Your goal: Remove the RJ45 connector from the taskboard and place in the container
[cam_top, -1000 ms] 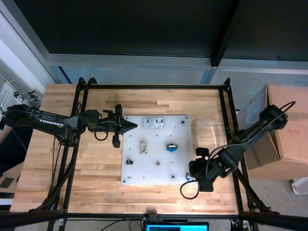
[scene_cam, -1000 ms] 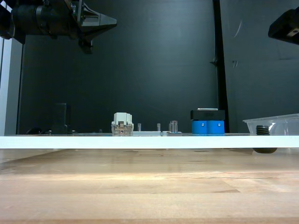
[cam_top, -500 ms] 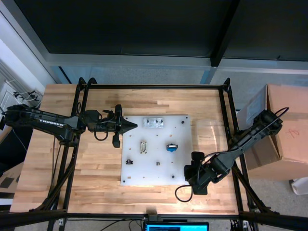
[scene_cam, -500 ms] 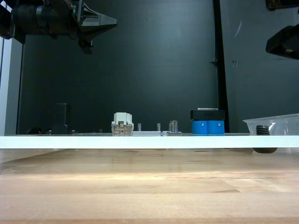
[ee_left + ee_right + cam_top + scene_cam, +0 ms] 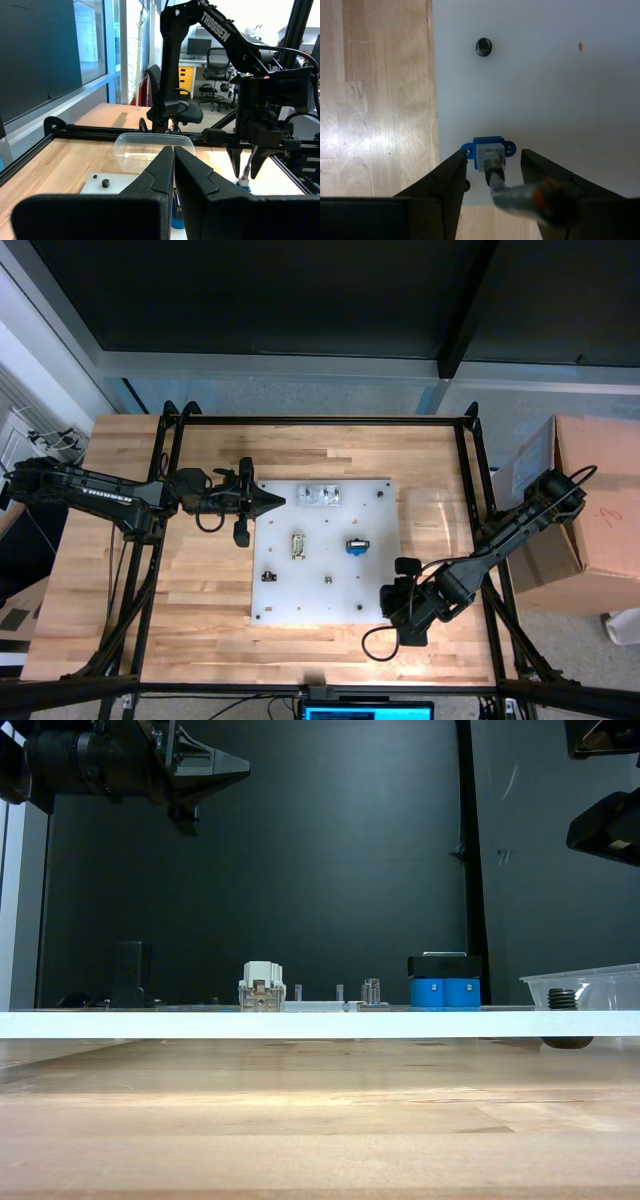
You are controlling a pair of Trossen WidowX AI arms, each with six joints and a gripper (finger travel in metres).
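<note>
Right gripper [image 5: 493,152]: fingers spread, straddling RJ45 connector [image 5: 489,160] — ungrasped, seated in taskboard [image 5: 545,75].
Left gripper [image 5: 272,502]: clenched empty, raised beside taskboard.
Remaining: pull-out, container [image 5: 437,523] drop.

left gripper [image 5: 278,502] reaches inward, level, fingers pressed together; right gripper [image 5: 390,606] points down, fingers apart.

brand name TROSSEN, white capitals, along the black right arm [image 5: 220,29]
</note>
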